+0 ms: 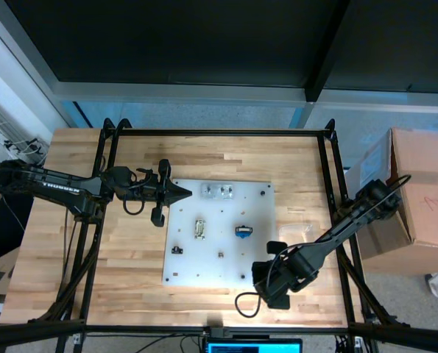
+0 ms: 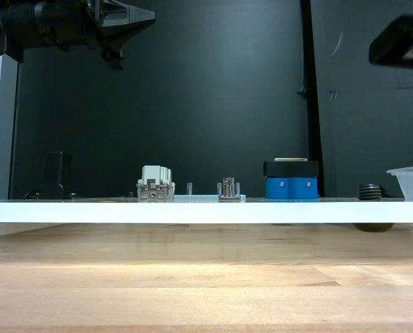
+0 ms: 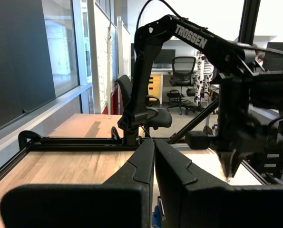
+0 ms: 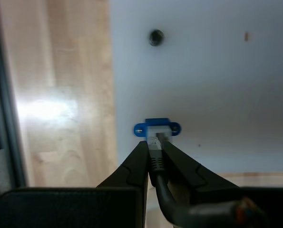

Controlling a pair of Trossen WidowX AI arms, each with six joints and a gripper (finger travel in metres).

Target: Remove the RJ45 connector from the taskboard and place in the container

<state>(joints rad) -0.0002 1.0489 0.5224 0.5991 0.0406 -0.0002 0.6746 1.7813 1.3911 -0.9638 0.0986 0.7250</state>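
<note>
A wooden tabletop [image 1: 71, 265] fills the high view. A brown cardboard box [image 1: 417, 198] stands beside it at 3 o'clock and a lit screen [image 1: 252, 346] at 6 o'clock. Near the middle sits a grey plug housing [image 1: 199, 228], with a silver block [image 1: 219, 193] at its 1 o'clock.

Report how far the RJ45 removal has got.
Done: the RJ45 connector is out of its blue mount, clear above the board. In hand: the right end effector, raised over the board's near right part, is shut on it. Left: carrying it to the container and releasing. The left end effector hangs shut over the board's far left corner.
</note>
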